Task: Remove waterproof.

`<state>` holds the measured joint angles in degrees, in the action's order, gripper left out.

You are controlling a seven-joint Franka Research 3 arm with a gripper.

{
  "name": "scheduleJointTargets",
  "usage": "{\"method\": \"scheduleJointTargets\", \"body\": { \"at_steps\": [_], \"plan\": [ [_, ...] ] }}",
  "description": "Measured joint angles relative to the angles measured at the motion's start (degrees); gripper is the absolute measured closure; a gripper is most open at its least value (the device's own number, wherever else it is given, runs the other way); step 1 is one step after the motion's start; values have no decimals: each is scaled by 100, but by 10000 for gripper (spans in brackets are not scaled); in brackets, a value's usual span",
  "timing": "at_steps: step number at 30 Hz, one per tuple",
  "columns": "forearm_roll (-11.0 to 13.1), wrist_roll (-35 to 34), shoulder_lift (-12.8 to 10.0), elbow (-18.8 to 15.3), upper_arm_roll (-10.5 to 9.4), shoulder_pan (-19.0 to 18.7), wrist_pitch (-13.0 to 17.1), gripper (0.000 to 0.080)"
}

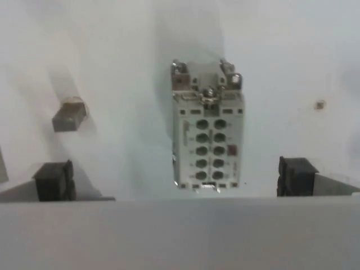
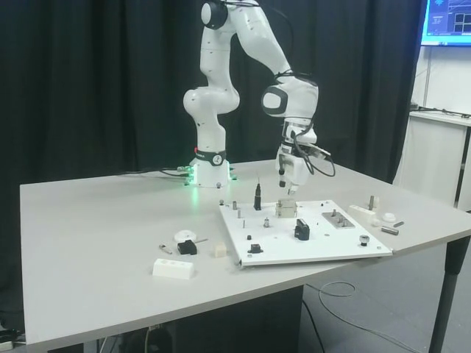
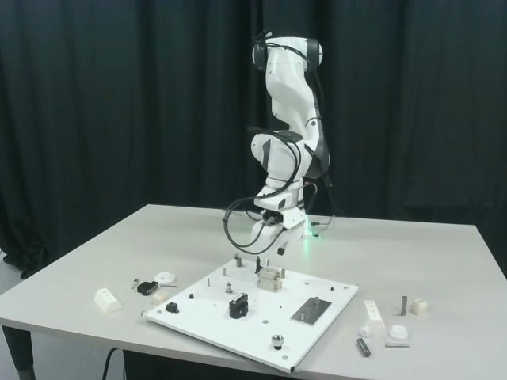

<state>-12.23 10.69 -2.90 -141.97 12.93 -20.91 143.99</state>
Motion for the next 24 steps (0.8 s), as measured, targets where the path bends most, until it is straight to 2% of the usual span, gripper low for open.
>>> {"method": "scheduleJointTargets", "body": {
  "at_steps": [9,24],
  "plan": [
    [170,40,-166,-34,-31,0,238,3],
    [276,61,-422,-28,-32,18,587,3]
  ]
}}
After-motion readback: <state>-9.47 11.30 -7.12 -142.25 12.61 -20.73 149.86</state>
